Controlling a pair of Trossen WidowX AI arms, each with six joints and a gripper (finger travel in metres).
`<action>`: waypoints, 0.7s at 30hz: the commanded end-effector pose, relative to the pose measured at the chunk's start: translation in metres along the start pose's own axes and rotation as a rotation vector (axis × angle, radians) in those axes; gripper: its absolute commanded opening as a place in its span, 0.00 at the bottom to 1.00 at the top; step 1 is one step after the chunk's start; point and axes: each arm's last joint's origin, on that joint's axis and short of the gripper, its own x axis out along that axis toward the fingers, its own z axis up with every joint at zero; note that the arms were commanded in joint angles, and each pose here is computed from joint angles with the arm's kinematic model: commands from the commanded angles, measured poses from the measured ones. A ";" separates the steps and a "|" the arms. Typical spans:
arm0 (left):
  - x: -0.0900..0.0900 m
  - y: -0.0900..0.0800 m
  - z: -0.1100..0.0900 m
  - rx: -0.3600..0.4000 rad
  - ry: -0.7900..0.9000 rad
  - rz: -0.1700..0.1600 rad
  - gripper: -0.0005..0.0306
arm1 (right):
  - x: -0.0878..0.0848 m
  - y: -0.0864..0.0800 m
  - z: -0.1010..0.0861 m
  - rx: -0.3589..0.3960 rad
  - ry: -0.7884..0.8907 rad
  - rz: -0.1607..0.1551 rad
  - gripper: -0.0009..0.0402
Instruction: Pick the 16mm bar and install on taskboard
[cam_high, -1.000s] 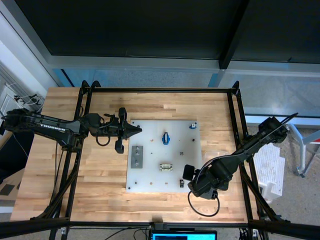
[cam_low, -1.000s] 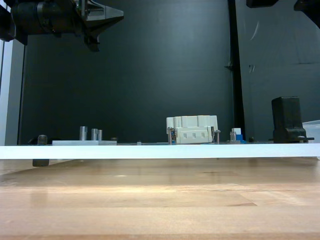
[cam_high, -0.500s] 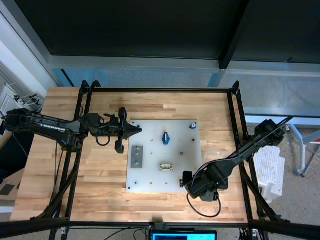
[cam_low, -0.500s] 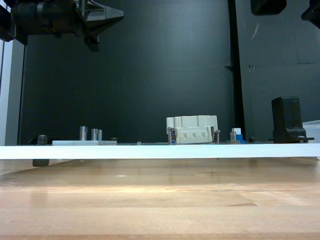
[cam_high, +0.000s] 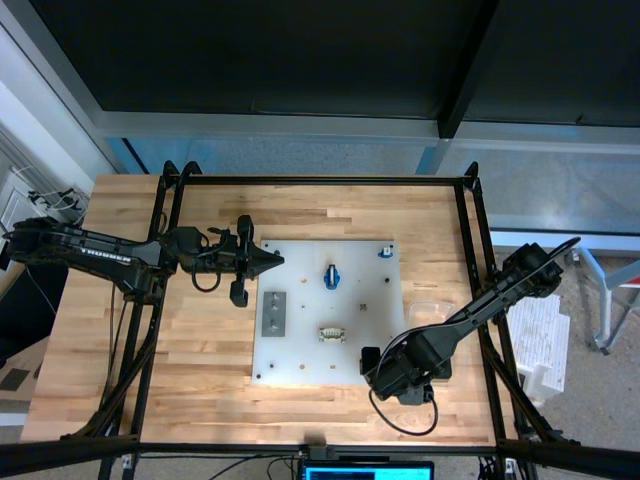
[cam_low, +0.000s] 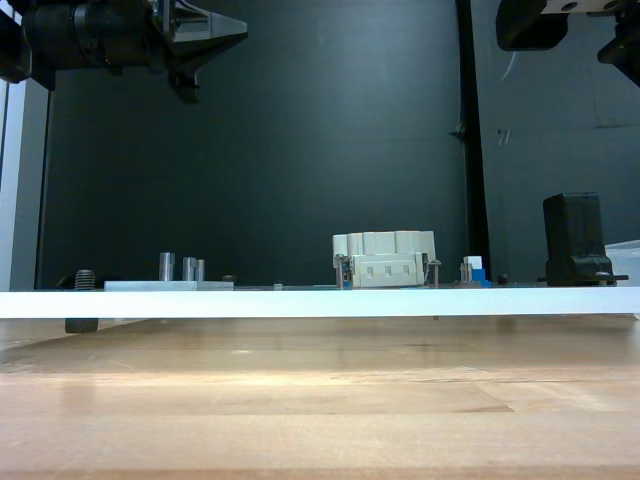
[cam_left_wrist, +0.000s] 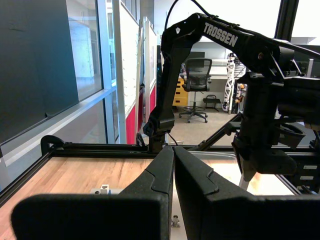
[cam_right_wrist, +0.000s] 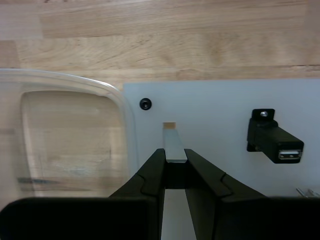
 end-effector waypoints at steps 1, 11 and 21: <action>0.000 0.000 0.000 0.000 -0.001 0.000 0.02 | 0.002 -0.001 -0.001 -0.003 -0.002 -0.004 0.02; 0.000 0.000 0.000 0.000 -0.001 0.000 0.02 | 0.011 -0.002 -0.005 -0.004 -0.012 -0.001 0.02; 0.000 0.000 0.000 0.000 -0.001 0.000 0.02 | 0.017 0.001 -0.007 -0.007 -0.035 0.007 0.02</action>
